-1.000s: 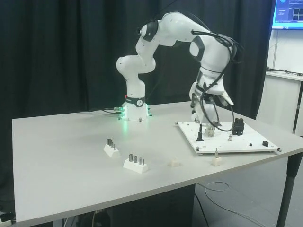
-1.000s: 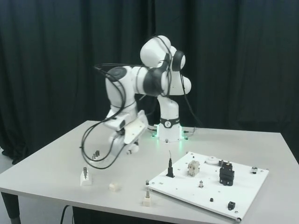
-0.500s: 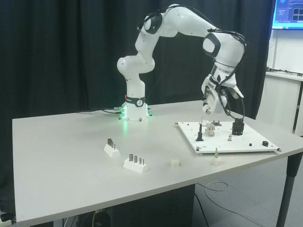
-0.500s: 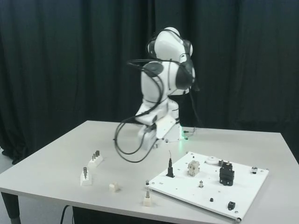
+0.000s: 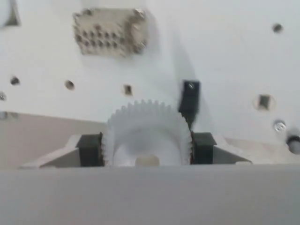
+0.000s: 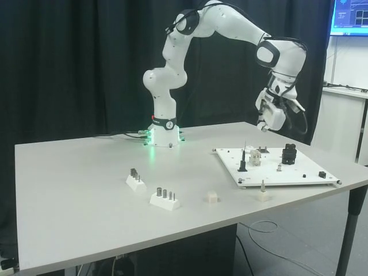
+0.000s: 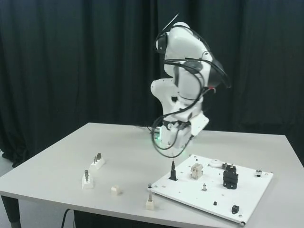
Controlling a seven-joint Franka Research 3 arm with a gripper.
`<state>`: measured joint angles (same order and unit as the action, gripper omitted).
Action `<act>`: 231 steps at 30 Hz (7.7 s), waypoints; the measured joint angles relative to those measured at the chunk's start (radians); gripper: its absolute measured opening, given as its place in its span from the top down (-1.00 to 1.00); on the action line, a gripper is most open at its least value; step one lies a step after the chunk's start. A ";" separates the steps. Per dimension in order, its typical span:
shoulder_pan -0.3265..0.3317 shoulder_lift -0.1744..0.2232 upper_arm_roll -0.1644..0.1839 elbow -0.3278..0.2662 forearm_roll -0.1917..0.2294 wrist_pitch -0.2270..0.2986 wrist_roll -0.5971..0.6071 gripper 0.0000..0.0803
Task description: Insert medium gear.
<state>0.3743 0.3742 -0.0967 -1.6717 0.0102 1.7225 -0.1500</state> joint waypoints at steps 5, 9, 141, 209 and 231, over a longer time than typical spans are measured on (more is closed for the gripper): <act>0.051 -0.041 0.012 -0.069 -0.019 0.042 0.063 0.01; 0.096 -0.072 0.014 -0.125 -0.027 0.073 0.117 0.01; 0.391 -0.107 0.099 -0.624 -0.176 0.665 0.621 0.01; 0.309 -0.057 0.131 -0.567 -0.081 0.633 0.591 0.01; 0.312 -0.055 0.133 -0.567 -0.111 0.635 0.363 0.01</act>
<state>0.6866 0.3188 0.0365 -2.2388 -0.1005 2.3574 0.2129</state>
